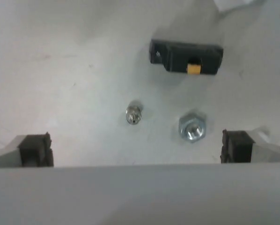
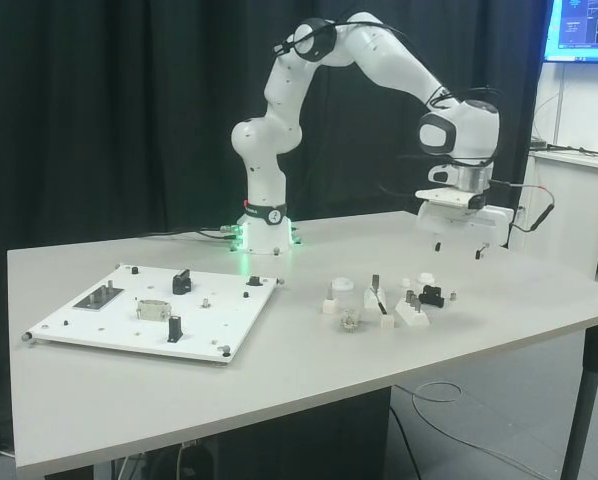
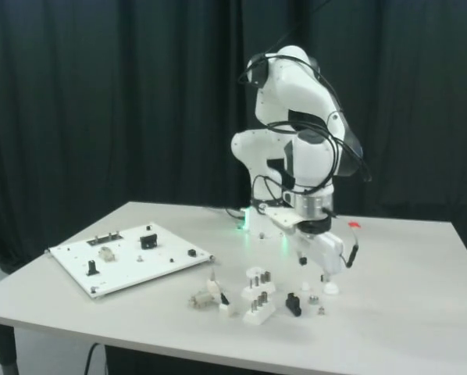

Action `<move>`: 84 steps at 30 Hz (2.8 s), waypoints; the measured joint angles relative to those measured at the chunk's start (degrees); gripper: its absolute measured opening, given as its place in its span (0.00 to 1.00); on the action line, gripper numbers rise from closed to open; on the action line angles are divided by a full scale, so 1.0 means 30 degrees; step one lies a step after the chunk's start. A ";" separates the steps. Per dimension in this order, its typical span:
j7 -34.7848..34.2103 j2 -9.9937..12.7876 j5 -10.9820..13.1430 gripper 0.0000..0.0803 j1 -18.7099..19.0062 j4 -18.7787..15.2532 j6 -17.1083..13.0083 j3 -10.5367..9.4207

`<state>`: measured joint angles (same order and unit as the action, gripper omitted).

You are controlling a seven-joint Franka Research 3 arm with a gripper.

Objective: Pick BNC.

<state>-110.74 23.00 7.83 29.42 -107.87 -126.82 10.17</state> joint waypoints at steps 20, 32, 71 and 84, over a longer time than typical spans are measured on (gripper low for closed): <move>-0.1323 0.0743 0.0318 1.00 0.0747 -0.0818 -0.1745 0.0000; -0.1326 0.0947 0.0556 1.00 0.0944 -0.1514 -0.3128 -0.0001; -0.0998 0.2350 0.0449 1.00 0.1536 -0.2542 -0.6263 0.0130; -0.0765 0.2622 0.0341 1.00 0.1537 -0.2541 -0.6556 0.0112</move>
<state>-113.03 30.87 8.85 34.03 -115.49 -146.49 10.51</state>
